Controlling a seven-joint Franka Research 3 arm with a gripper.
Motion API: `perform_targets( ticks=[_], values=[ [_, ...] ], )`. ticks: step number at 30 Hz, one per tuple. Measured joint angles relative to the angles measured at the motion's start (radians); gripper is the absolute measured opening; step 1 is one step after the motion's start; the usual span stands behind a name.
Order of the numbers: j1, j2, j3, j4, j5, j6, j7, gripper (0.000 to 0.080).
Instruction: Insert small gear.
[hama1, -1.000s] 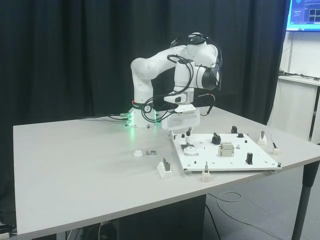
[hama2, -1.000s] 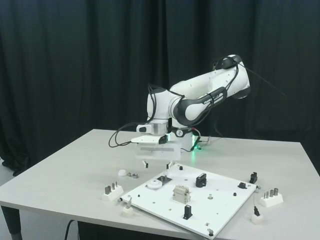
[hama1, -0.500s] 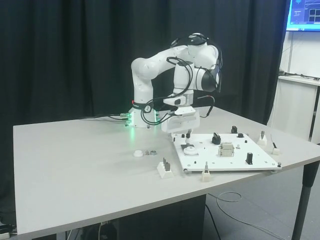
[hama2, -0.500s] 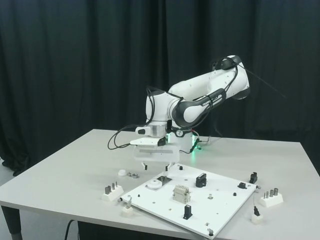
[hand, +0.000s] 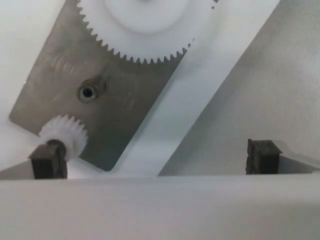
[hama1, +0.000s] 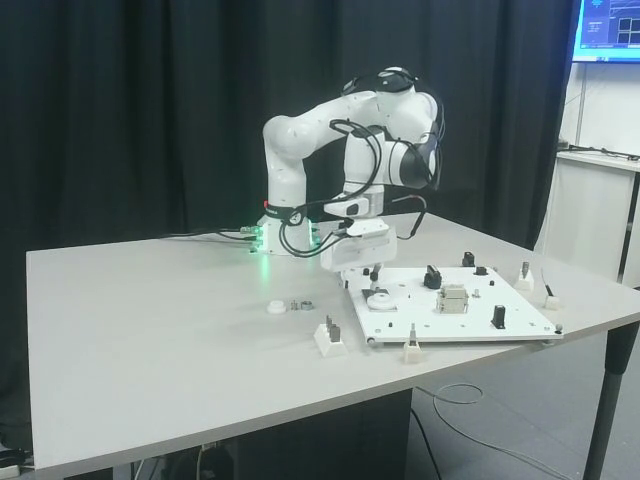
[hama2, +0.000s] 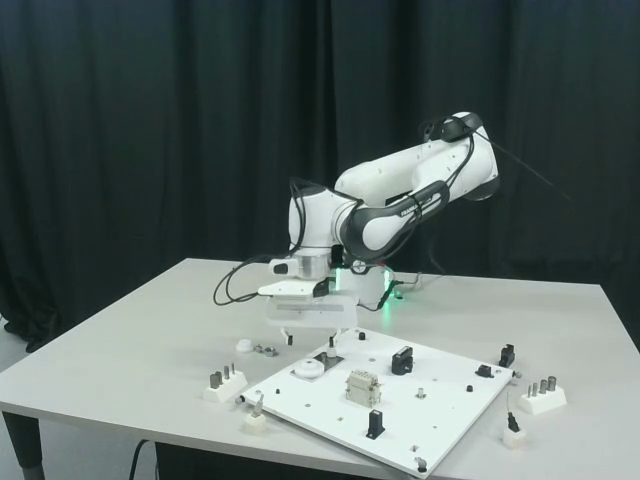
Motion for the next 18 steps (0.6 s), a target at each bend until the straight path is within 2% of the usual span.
perform_targets(
  ticks=[18],
  values=[
    [-0.013, -0.003, 0.010, 0.000, 0.035, 0.008, -0.039, 0.0800]
  ],
)
